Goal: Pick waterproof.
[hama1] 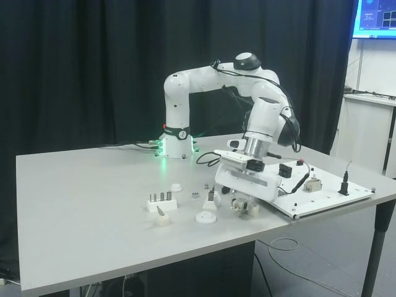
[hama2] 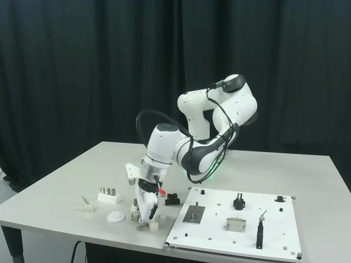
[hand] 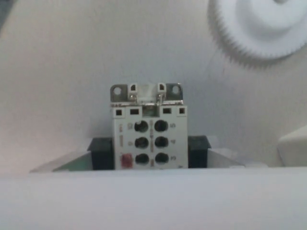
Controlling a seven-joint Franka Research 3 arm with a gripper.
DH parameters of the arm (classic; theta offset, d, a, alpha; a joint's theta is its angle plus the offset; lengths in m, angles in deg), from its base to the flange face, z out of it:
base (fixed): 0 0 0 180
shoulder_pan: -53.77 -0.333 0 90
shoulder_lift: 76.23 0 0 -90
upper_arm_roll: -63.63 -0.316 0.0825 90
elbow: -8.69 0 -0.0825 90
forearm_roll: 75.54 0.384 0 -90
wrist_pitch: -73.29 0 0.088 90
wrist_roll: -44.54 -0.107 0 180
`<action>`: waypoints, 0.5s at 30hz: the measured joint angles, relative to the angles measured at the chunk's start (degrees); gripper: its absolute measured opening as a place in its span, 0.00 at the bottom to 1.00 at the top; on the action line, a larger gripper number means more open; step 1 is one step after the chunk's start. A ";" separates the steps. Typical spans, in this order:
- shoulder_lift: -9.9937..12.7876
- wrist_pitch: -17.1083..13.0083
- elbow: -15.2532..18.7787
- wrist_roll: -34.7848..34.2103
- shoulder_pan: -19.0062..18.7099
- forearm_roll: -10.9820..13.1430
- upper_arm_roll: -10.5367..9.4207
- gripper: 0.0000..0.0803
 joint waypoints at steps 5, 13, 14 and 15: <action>-0.22 0.03 -0.25 0.00 0.02 0.00 0.98 0.39; -0.34 0.70 -0.81 0.00 0.12 0.00 2.28 0.39; -0.35 0.82 -0.86 0.00 0.13 0.00 2.42 0.39; -0.36 0.96 -0.90 0.00 0.15 0.00 2.55 0.39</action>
